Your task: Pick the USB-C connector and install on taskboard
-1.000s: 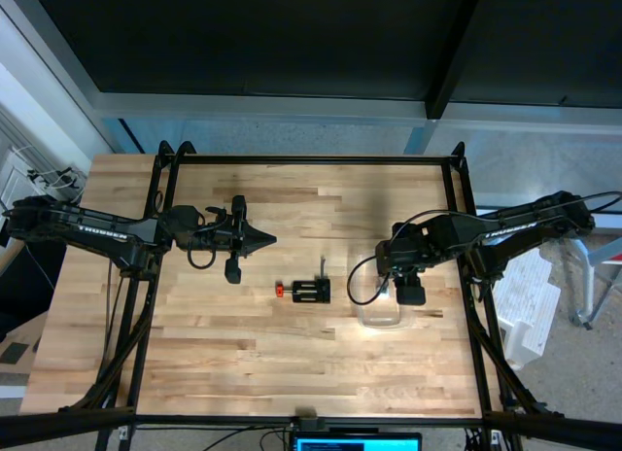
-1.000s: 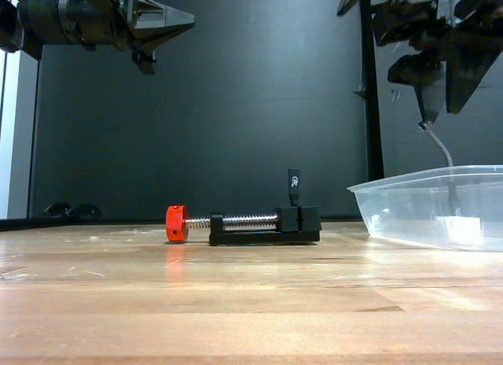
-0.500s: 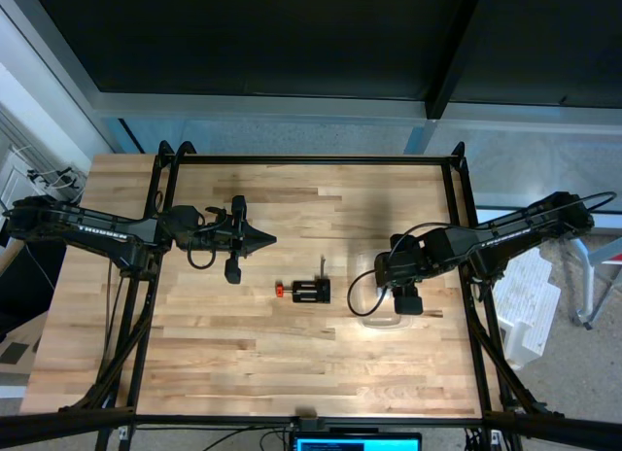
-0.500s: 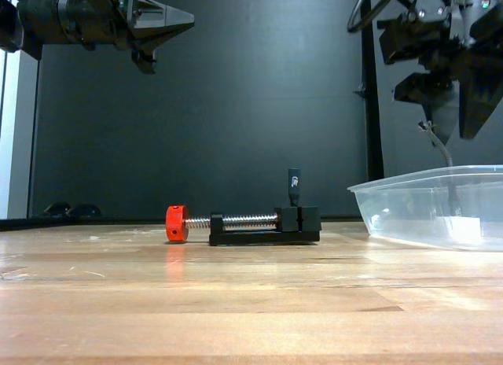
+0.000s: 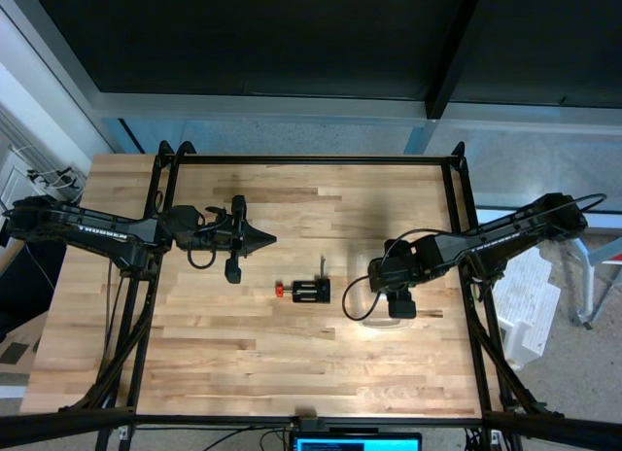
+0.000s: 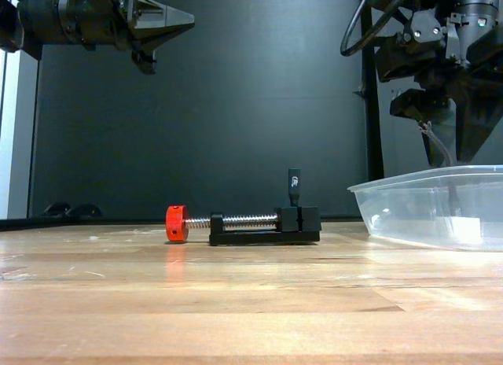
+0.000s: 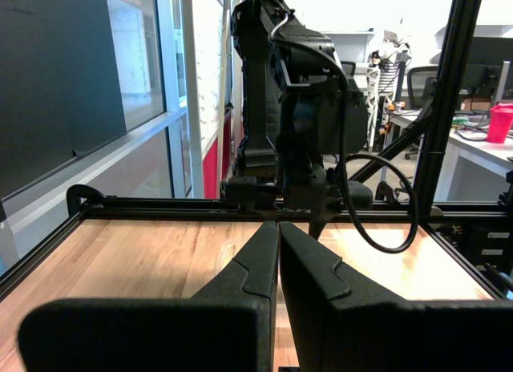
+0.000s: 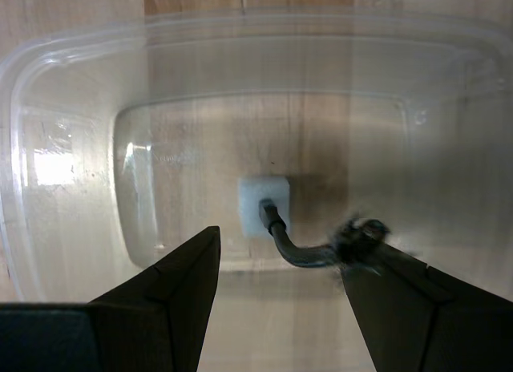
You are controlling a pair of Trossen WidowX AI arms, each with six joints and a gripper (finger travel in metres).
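— What is the right gripper [image 8: 280,248] doing?
— It's hovering over the clear tub [image 8: 240,19], fingers spread wide and gripping nothing. The plug [image 8: 268,213] is sitting below and between them in a white cube [image 8: 255,192], its cable [image 8: 309,256] curling towards one finger.
— And the left gripper [image 7: 278,226]?
— It's hanging high, fingers pressed together, empty.
— So it's picking?
— Seemingly. It's needing to drop and pinch the plug. The black block [image 5: 309,292] is waiting on the surface [image 5: 243,354], well apart from both pairs of fingers.

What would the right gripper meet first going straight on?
Probably the curved black cable rising from the white block inside the clear plastic tray; the right gripper hangs open over it, depth unclear. The left gripper hangs shut over the wooden table's left side.
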